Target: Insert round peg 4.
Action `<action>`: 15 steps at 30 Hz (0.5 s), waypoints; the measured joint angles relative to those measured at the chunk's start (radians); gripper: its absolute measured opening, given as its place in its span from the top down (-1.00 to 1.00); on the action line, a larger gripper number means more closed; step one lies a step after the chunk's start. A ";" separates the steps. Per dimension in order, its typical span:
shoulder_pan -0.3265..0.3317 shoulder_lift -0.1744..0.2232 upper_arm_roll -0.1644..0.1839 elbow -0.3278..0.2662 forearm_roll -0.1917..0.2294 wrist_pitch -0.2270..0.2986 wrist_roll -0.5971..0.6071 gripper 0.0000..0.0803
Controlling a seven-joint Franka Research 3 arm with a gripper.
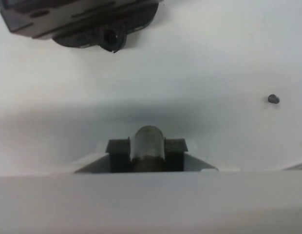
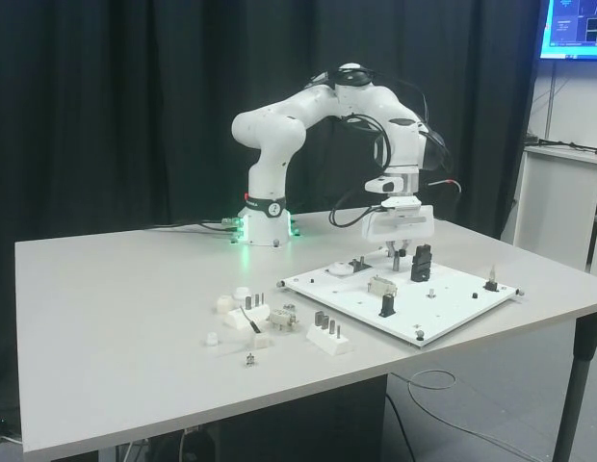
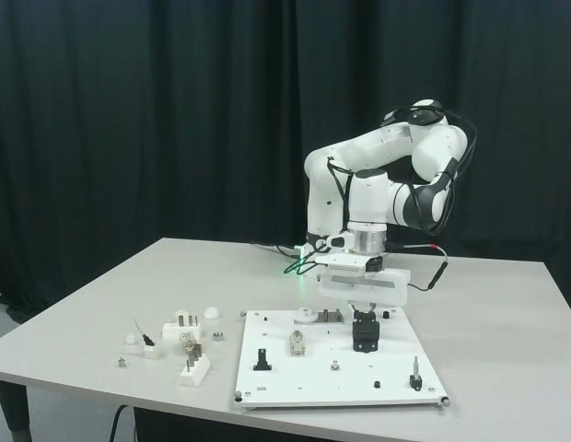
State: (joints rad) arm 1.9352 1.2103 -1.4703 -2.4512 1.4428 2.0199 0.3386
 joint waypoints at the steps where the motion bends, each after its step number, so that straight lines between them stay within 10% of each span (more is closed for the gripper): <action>1: 0.000 0.000 0.001 0.000 0.000 0.002 0.000 0.64; 9: -0.002 0.000 0.009 0.003 0.002 0.018 0.010 0.55; 10: -0.002 0.000 0.009 0.003 0.002 0.020 0.015 -0.23; 15: -0.003 0.000 0.009 0.004 0.002 0.031 0.032 -0.23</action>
State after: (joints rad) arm 1.9325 1.2104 -1.4612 -2.4469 1.4452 2.0507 0.3707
